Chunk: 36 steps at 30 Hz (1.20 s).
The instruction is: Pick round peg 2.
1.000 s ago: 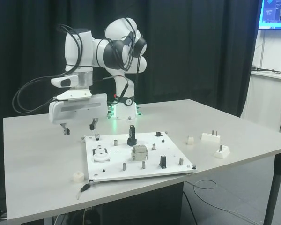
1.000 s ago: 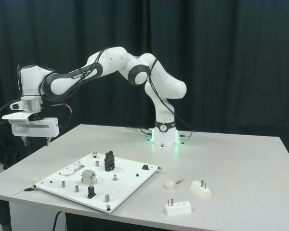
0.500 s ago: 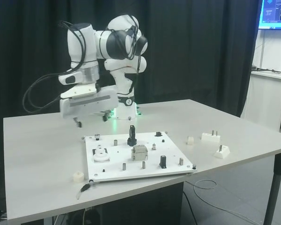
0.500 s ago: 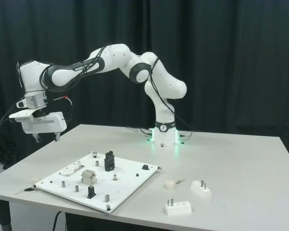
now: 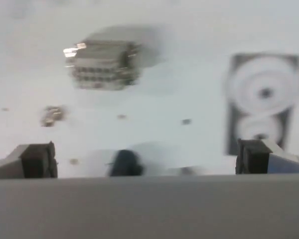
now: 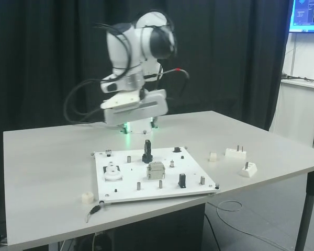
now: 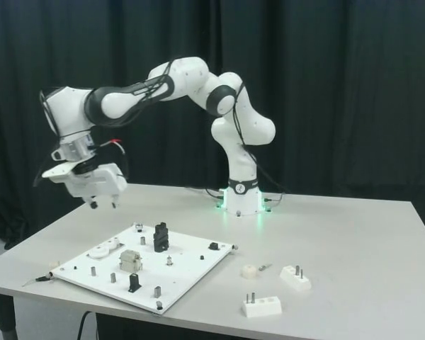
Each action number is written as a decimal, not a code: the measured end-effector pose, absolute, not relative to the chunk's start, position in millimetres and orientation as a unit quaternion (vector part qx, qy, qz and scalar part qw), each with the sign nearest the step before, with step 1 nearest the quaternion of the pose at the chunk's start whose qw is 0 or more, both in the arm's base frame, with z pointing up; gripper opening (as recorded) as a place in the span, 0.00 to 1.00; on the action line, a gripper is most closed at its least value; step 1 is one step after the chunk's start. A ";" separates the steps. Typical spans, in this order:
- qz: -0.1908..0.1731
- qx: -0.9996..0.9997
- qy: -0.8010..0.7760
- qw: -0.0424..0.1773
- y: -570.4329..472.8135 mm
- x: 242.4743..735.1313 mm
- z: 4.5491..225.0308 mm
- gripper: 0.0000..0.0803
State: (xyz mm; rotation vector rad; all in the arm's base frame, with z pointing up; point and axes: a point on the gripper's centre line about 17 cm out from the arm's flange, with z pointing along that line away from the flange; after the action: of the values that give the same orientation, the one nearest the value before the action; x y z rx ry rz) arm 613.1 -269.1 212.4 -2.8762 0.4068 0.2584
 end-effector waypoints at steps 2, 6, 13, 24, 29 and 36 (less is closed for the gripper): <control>0.094 -0.977 0.154 0.113 -250.7 615.5 213.3 1.00; 0.106 -0.971 0.183 0.110 -212.7 621.1 215.0 1.00; 0.116 -0.964 0.222 0.092 -149.8 634.0 215.5 1.00; 0.100 -0.942 0.318 0.039 -52.9 658.3 208.5 1.00; 0.077 -0.933 0.351 0.012 -12.9 670.5 206.0 1.00; 0.036 -0.918 0.394 -0.024 29.1 684.6 203.7 1.00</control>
State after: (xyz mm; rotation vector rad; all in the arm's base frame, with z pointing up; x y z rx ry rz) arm 684.6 29.1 203.7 -2.9290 1.2566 0.1149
